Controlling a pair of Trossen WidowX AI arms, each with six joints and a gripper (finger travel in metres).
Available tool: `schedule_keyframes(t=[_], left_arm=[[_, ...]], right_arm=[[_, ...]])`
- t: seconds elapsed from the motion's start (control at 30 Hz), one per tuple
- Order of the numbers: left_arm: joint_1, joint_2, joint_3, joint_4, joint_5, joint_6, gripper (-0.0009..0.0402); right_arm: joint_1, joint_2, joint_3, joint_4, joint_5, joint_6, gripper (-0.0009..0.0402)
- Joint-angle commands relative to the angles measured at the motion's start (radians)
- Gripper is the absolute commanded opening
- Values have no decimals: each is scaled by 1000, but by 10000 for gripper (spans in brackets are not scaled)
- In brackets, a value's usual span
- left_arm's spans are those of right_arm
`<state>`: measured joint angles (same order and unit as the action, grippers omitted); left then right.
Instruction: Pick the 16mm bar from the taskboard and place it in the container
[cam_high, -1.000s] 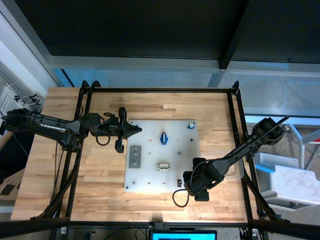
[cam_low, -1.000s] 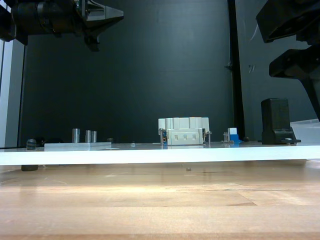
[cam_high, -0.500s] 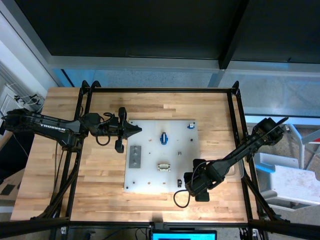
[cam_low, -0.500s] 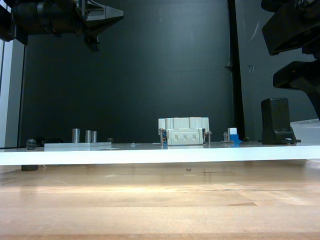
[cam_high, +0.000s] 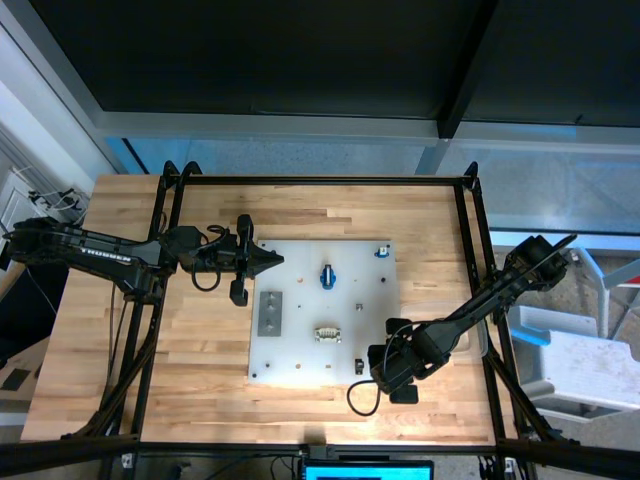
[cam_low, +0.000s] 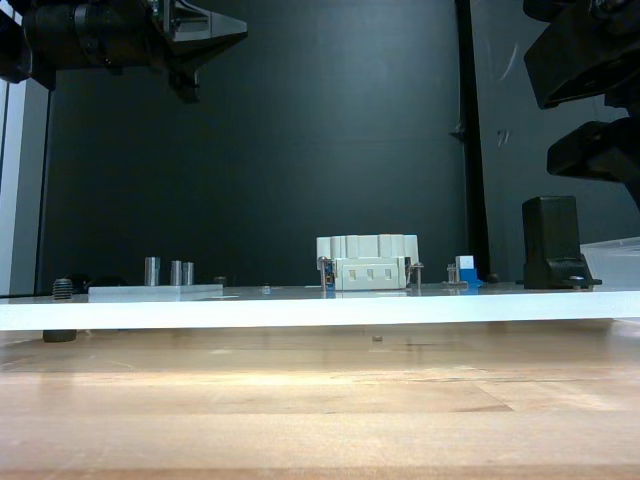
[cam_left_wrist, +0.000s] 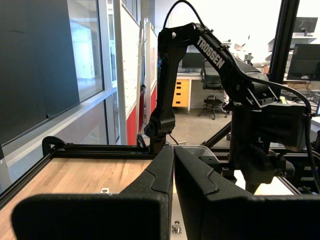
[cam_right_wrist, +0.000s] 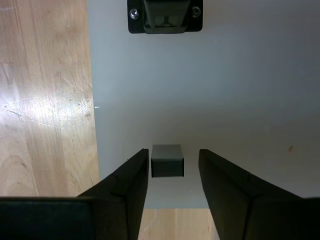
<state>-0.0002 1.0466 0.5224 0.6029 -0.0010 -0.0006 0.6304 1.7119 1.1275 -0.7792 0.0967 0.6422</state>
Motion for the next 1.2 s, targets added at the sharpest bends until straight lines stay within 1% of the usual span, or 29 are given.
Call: schedule_keyframes(t=[0.03, 0.27, 0.43, 0.8, 1.2], left_arm=[[0, 0, 0, 0, 0, 0, 0], [0, 0, 0, 0, 0, 0, 0], [0, 0, 0, 0, 0, 0, 0], [0, 0, 0, 0, 0, 0, 0], [0, 0, 0, 0, 0, 0, 0]], right_arm=[[1, 0, 0, 0, 8, 6, 100], [5, 0, 0, 0, 8, 5, 49], [5, 0, 0, 0, 8, 5, 28], [7, -14, 11, -8, 7, 5, 23], [7, -59, 75, -106, 9, -2, 23]])
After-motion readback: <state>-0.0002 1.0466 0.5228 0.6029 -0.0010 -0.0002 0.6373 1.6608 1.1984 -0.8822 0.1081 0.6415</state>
